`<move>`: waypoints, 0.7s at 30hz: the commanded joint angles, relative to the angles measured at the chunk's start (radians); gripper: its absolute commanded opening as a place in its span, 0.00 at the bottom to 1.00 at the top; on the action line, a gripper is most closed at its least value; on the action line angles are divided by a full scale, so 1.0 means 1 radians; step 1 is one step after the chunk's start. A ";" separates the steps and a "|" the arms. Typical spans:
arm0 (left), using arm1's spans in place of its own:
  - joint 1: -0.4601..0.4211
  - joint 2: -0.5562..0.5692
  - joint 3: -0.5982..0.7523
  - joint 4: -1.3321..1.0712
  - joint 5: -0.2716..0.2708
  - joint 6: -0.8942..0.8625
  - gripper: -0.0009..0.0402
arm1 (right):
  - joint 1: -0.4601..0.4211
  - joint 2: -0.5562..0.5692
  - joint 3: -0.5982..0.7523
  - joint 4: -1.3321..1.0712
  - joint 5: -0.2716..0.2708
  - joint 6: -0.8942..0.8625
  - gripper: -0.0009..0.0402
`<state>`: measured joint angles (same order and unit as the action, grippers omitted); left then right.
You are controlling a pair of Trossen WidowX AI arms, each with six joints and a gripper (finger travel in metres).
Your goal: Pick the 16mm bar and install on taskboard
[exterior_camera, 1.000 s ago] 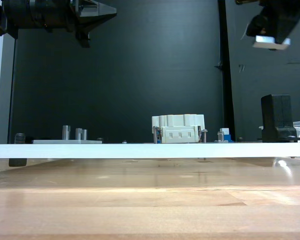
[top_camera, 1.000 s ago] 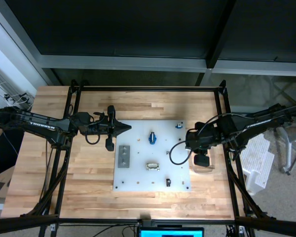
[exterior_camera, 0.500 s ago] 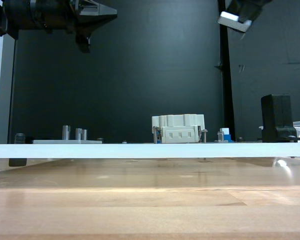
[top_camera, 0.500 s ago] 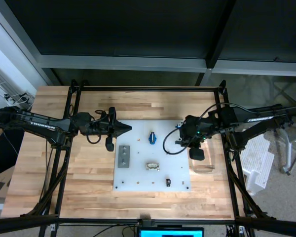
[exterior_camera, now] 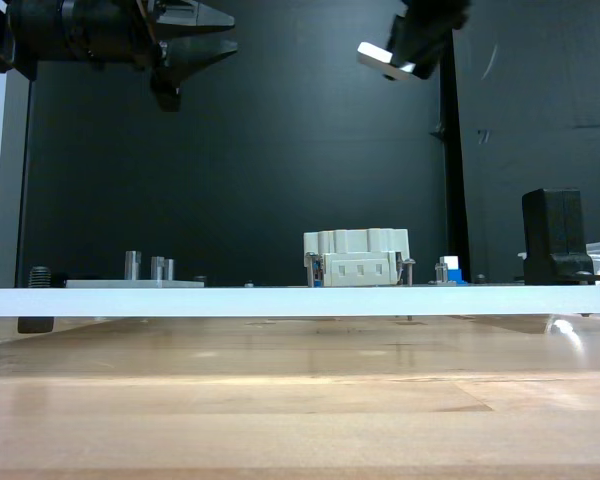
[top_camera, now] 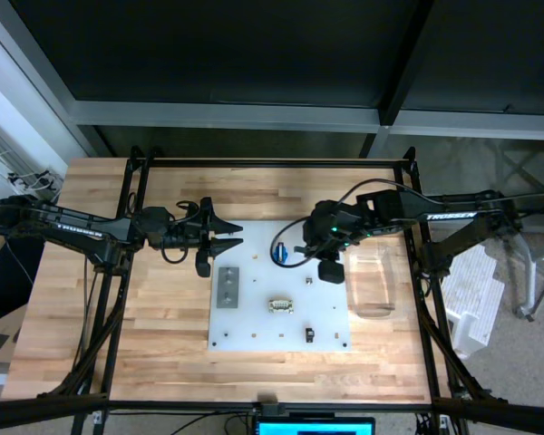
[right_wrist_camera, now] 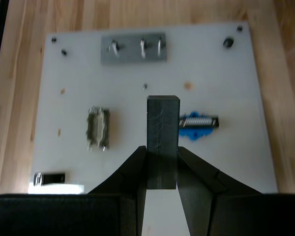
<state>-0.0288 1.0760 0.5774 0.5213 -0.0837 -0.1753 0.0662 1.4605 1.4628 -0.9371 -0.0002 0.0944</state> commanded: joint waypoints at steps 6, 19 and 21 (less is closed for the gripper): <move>0.000 0.013 0.064 -0.022 0.022 0.039 0.45 | -0.030 0.078 0.086 0.066 -0.004 -0.027 0.05; 0.000 0.013 0.072 -0.021 0.023 0.037 0.47 | -0.069 0.096 0.097 0.225 -0.051 -0.034 0.05; 0.000 0.013 0.072 -0.019 0.023 0.027 0.46 | -0.071 0.107 0.097 0.232 -0.055 -0.040 0.05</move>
